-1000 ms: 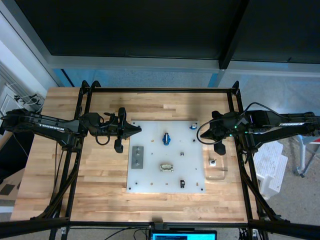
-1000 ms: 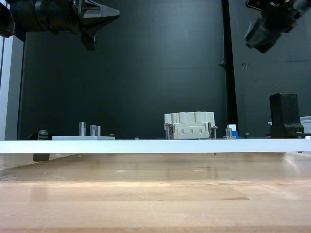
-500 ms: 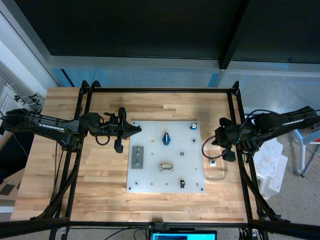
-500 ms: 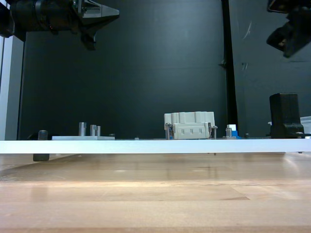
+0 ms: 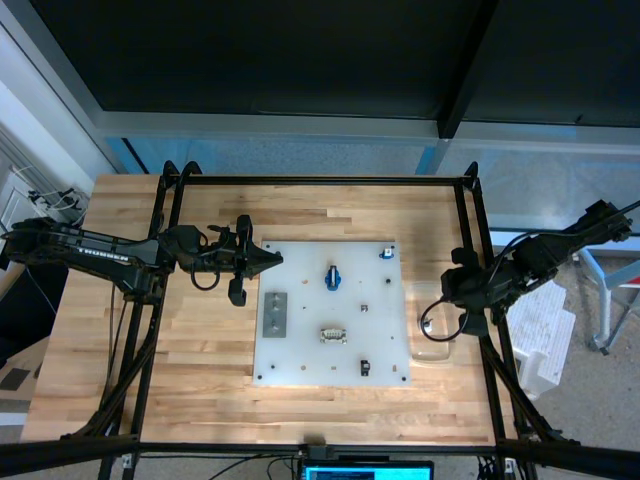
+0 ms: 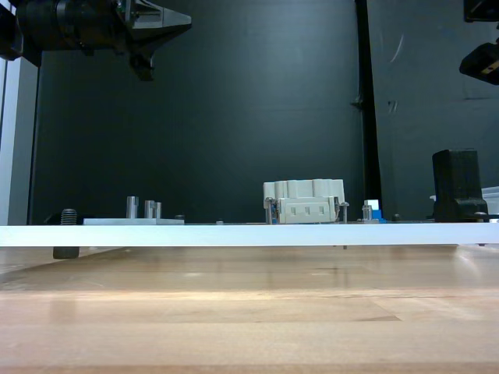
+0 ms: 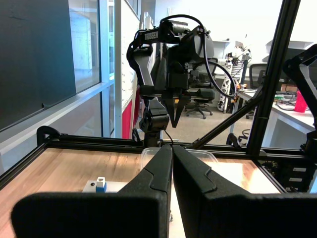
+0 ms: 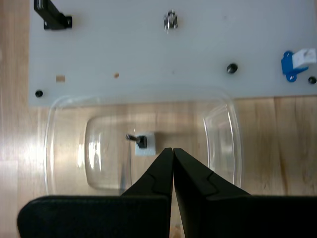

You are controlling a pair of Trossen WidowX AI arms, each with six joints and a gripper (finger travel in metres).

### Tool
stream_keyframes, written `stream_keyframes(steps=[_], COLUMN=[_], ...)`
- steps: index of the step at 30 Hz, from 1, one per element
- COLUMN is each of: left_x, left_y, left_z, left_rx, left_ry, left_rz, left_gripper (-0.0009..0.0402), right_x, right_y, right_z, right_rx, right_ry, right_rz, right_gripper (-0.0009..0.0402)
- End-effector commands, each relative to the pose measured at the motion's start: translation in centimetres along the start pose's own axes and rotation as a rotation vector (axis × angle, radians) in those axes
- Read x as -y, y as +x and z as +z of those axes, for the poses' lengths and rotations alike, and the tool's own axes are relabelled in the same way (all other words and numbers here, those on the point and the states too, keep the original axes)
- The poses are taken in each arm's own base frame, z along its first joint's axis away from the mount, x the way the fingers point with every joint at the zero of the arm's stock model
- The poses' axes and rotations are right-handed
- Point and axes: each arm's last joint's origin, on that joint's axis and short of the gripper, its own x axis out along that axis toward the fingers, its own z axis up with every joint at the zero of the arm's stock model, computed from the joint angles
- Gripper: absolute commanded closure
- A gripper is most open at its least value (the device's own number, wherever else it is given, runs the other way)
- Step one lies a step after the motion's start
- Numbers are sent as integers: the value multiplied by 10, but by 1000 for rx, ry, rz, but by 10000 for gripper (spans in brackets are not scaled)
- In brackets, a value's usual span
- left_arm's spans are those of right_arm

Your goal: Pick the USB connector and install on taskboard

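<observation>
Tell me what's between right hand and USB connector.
Right wrist view: white square piece under USB connector, then bare clear tray under right hand. Left hand hangs over taskboard corner.

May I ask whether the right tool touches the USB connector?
Apart: right wrist view shows tray floor between right tool and USB connector. Left tool hovers at taskboard edge.

Low view: right pincer (image 6: 483, 61) cut off by the right edge. Only a dark lump shows, high over the tabletop (image 6: 234, 312). Left pincer (image 6: 185, 18) high at left, its arm running off the left and top edges. Taskboard (image 6: 234, 234) seen edge-on: top face hidden, both ends cut off.

Right wrist view: USB connector (image 8: 141, 142) is a dark speck on a white square piece (image 8: 148, 149) in the clear tray (image 8: 223, 124), too small to tell its shape. The tray wall away from the taskboard is partly hidden behind the pincer's fingers (image 8: 193, 181).
</observation>
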Motion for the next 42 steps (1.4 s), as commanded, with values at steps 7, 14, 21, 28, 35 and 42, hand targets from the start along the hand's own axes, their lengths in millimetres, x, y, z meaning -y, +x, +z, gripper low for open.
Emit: stream_keyframes(steps=[7, 14, 21, 28, 35, 42], left_x=[0, 0, 0, 0, 0, 0], left_y=[0, 0, 0, 0, 0, 0], left_z=[0, 0, 0, 0, 0, 0], left_rx=[0, 0, 1, 0, 0, 1], left_ry=[0, 0, 0, 0, 0, 0], left_rz=[0, 0, 0, 0, 0, 0], left_gripper=[393, 393, 393, 393, 393, 393], right_x=[-18, -23, -31, -34, -35, -31], right_y=[13, 22, 42, 61, 69, 74], right_z=[1, 2, -9, -12, -8, -4], right_rx=[-90, -129, -142, -142, -132, -156], right_ry=[-84, -39, -23, -24, -58, -79], right_rz=[-4, -28, 2, -30, -68, -50], right_gripper=[384, 341, 282, 264, 258, 258])
